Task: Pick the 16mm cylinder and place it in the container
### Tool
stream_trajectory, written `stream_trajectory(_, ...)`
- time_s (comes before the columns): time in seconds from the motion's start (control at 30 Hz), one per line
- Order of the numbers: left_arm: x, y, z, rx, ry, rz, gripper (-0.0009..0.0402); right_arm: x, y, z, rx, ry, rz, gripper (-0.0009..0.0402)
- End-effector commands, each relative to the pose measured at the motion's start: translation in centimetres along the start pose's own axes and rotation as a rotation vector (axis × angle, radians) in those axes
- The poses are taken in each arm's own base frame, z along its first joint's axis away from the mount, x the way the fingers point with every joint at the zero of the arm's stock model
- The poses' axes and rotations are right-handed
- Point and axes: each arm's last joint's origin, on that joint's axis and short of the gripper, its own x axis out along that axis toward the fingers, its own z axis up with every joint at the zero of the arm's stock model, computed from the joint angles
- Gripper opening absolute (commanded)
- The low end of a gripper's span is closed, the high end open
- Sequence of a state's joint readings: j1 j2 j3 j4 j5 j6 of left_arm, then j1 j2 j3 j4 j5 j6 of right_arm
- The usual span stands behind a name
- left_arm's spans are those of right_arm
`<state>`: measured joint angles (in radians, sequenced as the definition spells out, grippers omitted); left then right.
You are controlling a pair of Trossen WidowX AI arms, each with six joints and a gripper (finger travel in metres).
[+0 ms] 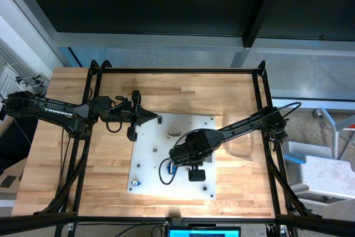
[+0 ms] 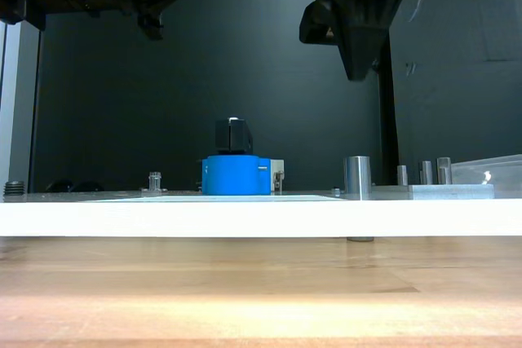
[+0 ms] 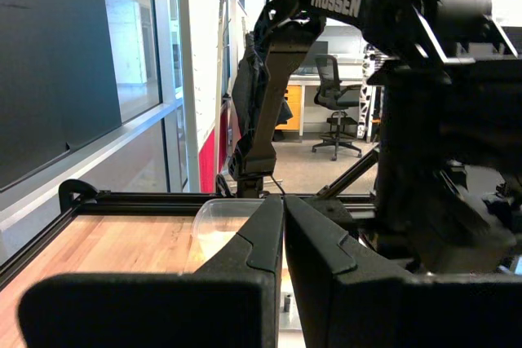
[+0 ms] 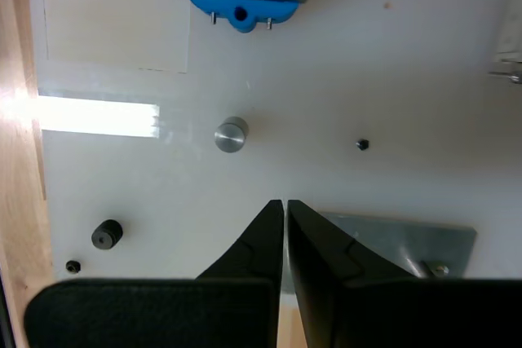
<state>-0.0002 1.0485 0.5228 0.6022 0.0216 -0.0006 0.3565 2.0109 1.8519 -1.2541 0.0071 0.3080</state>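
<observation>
High view: the right gripper (image 1: 173, 164) hangs over the white board (image 1: 150, 184), and the left gripper (image 1: 151, 118) is by the board's far left edge. The clear container (image 1: 242, 147) lies on the wood beside the board's right side, so a loosely pinched peg could well drop on the carry across. I cannot pick out the peg here

Low view: several upright pegs stand in a row, so taking the wrong one is a risk. The 16mm cylinder (image 2: 356, 175) is probably the stoutest, below the raised right gripper (image 2: 359, 34)

Left wrist view: the left gripper's fingers (image 3: 261, 238) are pressed together, empty

Right wrist view: the fingers (image 4: 265, 230) are closed on nothing; coming down like this would likely topple the peg. The cylinder (image 4: 231, 135) stands ahead of the tips, slightly off their line, between them and the blue D-sub connector (image 4: 241, 2). The grey metal block (image 4: 391, 238) crowds the fingers
</observation>
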Motion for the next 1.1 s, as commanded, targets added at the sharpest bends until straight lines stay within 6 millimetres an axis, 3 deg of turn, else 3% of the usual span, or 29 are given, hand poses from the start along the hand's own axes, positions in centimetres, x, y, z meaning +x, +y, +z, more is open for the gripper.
stream_trajectory(0.03, 0.0, 0.0, 0.0, 0.000, 0.000, 0.000, 0.0000, 0.4, 0.4, 0.1, 0.006, -0.006, 0.003, 0.0030)
stream_trajectory(0.47, 0.0, 0.0, 0.0, 0.000, 0.000, 0.000, 0.0000, 0.4, 1.0, 0.1, 0.041, -0.024, -0.008, 0.0124)
stream_trajectory(0.63, 0.0, 0.0, 0.0, 0.000, 0.000, 0.000, 0.0000, 1.7, 1.4, 0.4, 0.041, -0.001, -0.015, 0.0153)
stream_trajectory(1.1, 0.0, 0.0, 0.0, 0.000, 0.000, 0.000, 0.0000, 2.4, 1.7, 0.4, 0.062, -0.021, -0.017, 0.0171)
